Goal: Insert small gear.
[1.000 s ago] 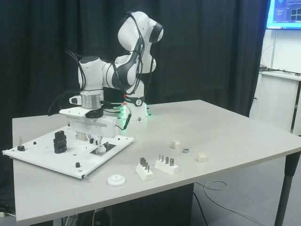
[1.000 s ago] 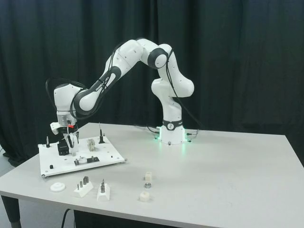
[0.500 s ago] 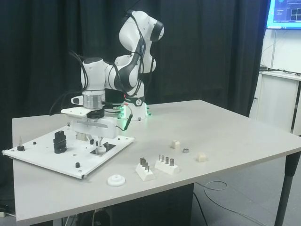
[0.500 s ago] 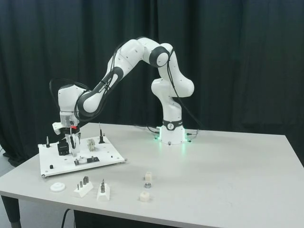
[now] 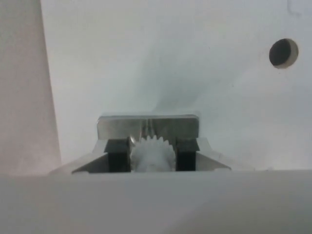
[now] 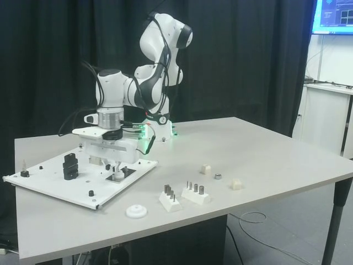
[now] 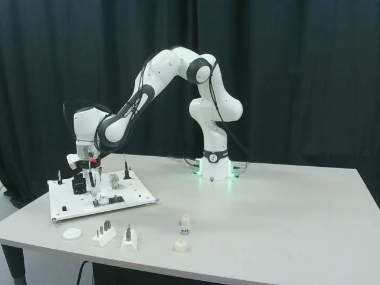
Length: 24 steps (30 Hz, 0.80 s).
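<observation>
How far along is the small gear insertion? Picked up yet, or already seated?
Pickup looks done: in the wrist view the small gear sits clamped between the black fingers. In hand: the gripper hangs low over the white board, above the black fixture. Left: seating the gear and letting go; whether it has reached its peg cannot be told.

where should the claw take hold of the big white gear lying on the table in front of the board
Grip the big white gear across its toothed rim, coming straight down from above. It lies flat on the grey table with a raised hub in the middle, and open table surrounds it, so a top-down pinch looks simplest. The claw is currently over the white board.
</observation>
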Motion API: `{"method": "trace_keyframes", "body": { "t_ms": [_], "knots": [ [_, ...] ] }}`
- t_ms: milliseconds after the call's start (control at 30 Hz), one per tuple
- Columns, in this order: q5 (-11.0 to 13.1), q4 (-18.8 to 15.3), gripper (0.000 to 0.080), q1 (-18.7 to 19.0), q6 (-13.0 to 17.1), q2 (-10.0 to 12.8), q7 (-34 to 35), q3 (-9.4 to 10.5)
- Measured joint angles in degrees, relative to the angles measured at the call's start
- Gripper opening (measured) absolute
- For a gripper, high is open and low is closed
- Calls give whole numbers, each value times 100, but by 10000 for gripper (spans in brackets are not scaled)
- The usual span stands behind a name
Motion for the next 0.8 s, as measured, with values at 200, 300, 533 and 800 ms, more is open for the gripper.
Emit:
{"method": "trace_keyframes", "body": {
  "t_ms": [200,300,533,800],
  "knots": [
    [0,-49,196,14,72,0,-2,9],
    [0,-72,196,27,111,0,-2,11],
    [0,-98,196,53,132,0,-2,11],
    [0,-154,196,71,205,0,-2,12]
  ]
}}
